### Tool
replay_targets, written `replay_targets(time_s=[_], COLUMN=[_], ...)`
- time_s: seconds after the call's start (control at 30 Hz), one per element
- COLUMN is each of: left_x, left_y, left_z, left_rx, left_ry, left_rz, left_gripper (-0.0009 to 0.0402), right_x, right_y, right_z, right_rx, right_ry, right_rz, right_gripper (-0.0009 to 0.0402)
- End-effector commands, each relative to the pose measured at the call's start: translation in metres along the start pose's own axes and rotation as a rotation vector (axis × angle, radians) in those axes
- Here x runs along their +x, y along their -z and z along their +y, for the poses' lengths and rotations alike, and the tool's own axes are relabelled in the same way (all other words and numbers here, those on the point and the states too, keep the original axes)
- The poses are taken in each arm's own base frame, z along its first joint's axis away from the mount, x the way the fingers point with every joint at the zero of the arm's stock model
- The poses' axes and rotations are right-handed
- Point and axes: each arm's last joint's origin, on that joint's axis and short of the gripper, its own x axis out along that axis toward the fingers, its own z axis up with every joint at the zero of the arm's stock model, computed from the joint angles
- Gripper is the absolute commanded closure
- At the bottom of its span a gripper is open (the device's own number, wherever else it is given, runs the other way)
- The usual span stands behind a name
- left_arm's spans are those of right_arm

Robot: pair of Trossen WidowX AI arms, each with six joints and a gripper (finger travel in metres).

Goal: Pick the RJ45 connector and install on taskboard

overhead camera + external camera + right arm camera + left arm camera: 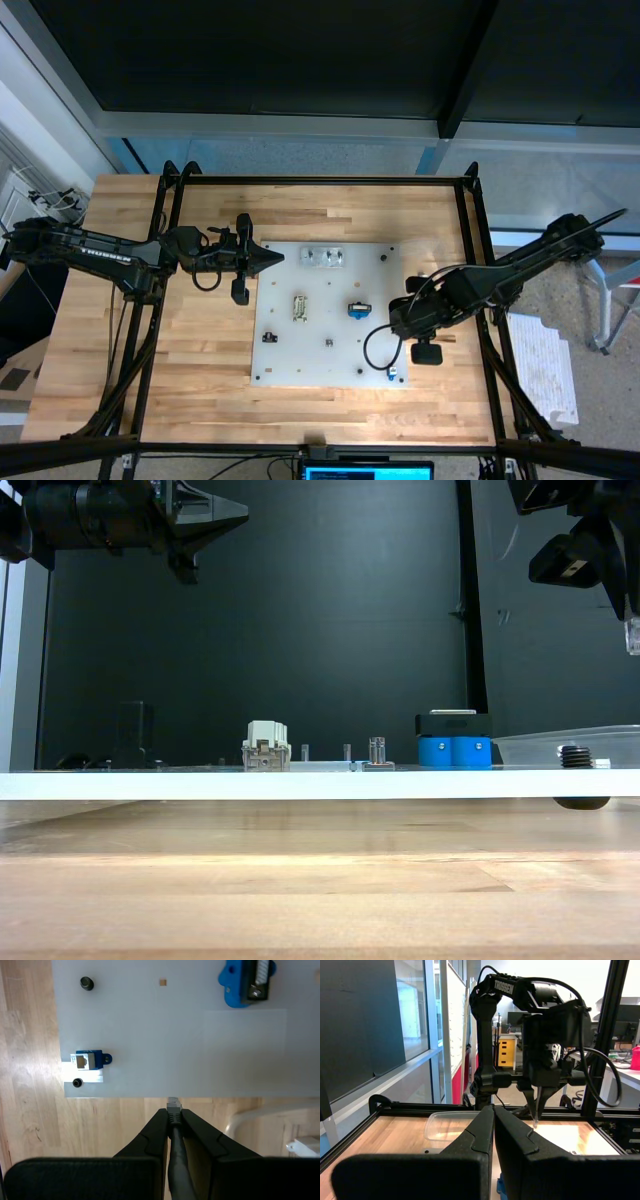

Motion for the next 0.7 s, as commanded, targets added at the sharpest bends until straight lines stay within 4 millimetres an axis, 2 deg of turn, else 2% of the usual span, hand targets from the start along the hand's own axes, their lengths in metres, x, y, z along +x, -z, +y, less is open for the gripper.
replay_targets(time_s=[0.03, 0.7], left_x=[0.000, 0.000], left_y=[0.000, 0.000], left_z=[0.000, 0.000], left_rx=[0.000, 0.000], left_ry=[0.000, 0.000], left_rz=[0.000, 0.000], left_gripper=[0.0393, 0.0393], right_x=[0.005, 0.020], right_y=[-0.003, -0.012], right_z=[0.008, 0.048], right_rx=[-0.017, -0.043], right_ry=[0.000, -0.026], right_rz=[0.011, 0.009], right_gripper=[0.0393, 0.0393])
